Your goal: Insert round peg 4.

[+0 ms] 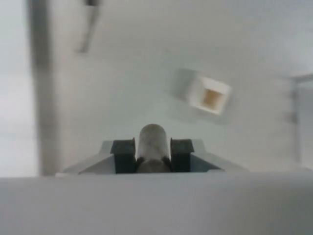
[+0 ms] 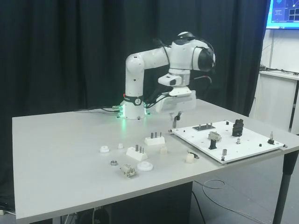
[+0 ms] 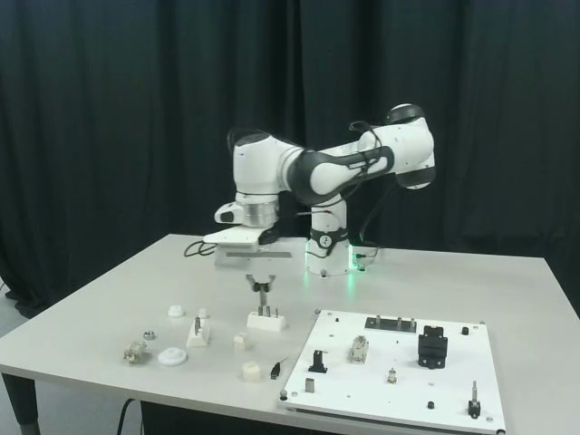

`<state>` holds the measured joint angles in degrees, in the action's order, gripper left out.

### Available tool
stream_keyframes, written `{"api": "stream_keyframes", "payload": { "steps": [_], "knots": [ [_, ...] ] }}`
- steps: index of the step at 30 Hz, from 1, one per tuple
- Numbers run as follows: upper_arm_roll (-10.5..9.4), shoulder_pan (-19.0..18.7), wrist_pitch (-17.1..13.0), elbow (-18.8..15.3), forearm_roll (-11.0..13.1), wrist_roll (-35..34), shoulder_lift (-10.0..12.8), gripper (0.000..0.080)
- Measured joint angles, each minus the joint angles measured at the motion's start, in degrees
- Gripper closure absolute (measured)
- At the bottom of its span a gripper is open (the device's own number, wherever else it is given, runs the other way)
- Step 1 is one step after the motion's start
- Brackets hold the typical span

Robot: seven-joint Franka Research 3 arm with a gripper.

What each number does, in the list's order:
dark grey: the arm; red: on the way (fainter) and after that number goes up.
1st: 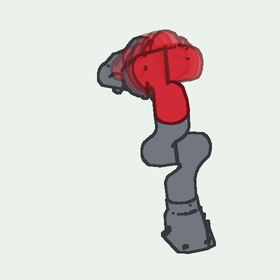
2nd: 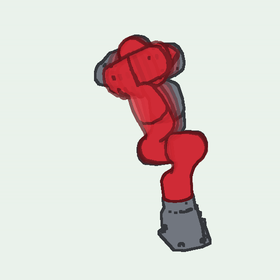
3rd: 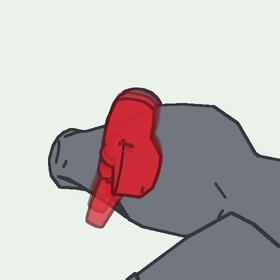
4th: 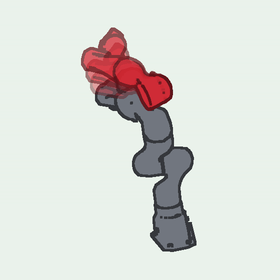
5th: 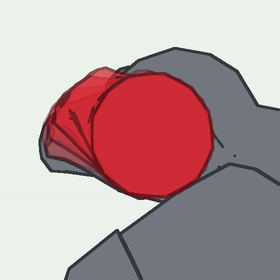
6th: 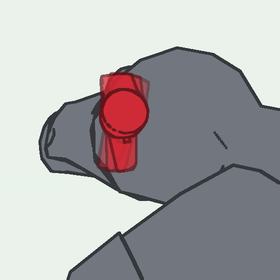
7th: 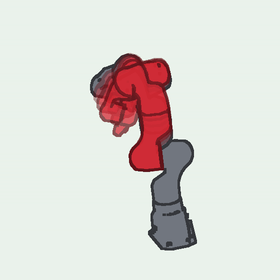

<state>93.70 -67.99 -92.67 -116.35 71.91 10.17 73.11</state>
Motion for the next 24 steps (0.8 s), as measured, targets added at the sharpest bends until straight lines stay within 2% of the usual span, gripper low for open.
{"api": "stream_keyframes", "payload": {
  "steps": [16, 24],
  "knots": [
    [0.32, -11.5, -0.2, 0.2, -0.7, -11.5, -0.9, 0.0654],
    [0.2, -16.3, -1.2, 1.6, -0.7, -17.9, -0.9, 0.0654]
  ]
}}
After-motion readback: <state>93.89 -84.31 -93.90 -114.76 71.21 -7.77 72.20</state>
